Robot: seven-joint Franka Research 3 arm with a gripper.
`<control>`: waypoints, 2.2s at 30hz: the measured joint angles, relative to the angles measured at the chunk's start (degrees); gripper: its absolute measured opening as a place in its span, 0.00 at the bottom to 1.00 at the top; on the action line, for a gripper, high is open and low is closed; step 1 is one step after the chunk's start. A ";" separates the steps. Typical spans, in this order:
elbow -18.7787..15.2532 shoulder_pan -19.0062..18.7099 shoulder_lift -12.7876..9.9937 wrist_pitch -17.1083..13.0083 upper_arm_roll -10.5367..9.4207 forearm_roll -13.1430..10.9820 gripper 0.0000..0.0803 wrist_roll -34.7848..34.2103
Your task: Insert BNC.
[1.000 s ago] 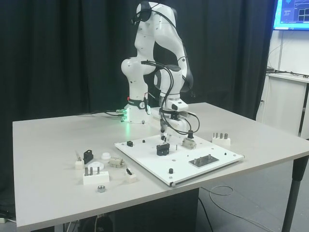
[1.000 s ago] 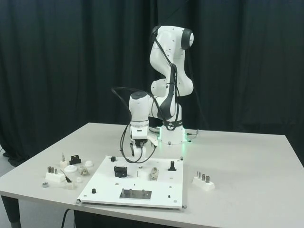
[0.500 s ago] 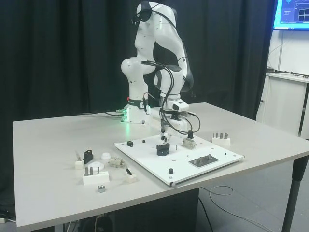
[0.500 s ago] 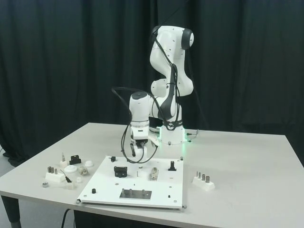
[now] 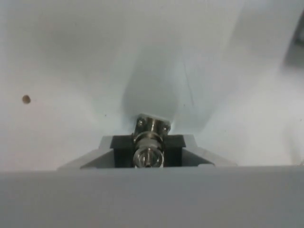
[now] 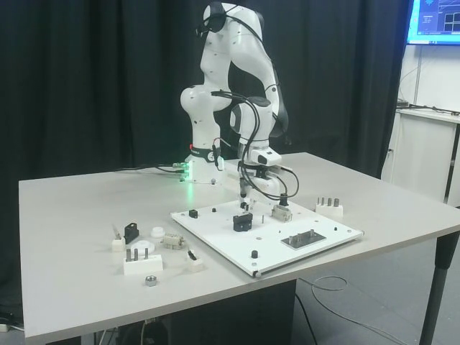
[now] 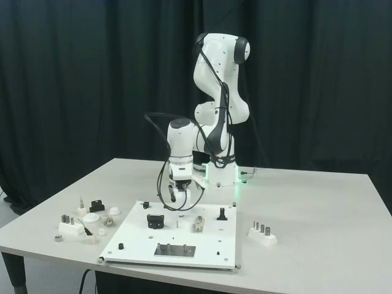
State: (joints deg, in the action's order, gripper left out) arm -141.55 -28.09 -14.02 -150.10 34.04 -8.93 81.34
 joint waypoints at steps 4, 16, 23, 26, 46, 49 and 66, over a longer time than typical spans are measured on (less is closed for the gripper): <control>0.00 0.00 0.01 0.05 -0.01 0.13 0.16 0.17; 0.00 0.00 0.03 0.11 -0.17 0.84 0.16 3.11; 0.00 0.00 0.01 0.10 -0.23 1.59 0.16 4.62; 0.00 0.00 -0.03 0.02 -0.28 2.00 0.16 5.44; -0.01 0.00 -0.17 -0.44 -0.33 3.07 0.16 9.03; -0.01 0.00 -0.17 -0.40 -0.34 3.19 0.16 9.03; 0.01 0.22 -0.19 -0.17 -0.38 1.74 0.16 2.36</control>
State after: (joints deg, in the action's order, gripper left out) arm -141.54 -27.87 -14.21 -150.27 33.67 -7.19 83.71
